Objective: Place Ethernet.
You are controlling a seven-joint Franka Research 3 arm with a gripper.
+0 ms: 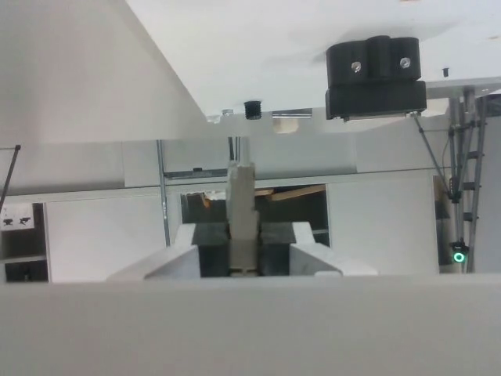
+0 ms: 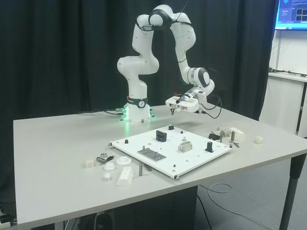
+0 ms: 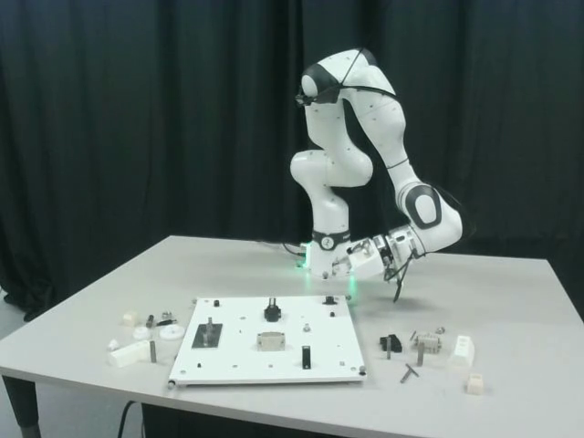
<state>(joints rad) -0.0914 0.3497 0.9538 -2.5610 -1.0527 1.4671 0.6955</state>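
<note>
My gripper [image 1: 242,262] is shut on a small grey-white Ethernet plug [image 1: 241,205], which stands out past the fingertips [image 1: 309,239]. In the room views the gripper [image 2: 170,102] [image 3: 339,265] lies nearly level, hanging in the air above the far edge of the white board [image 2: 144,142] [image 3: 239,343]. The plug itself is too small to make out there. A grey socket block [image 2: 184,145] [image 3: 270,341] sits near the board's middle, lower than the gripper and nearer the table's front. The wrist view shows the board [image 1: 258,47] with a black block [image 1: 376,78] on it.
On the board stand a black block [image 2: 160,135], a black post [image 2: 209,146] and a grey plate with a peg [image 2: 151,153]. Loose white and grey parts lie off one side [image 2: 112,167] [image 3: 141,339] and the other [image 2: 231,134] [image 3: 438,351]. The arm's base [image 2: 136,112] stands behind the board.
</note>
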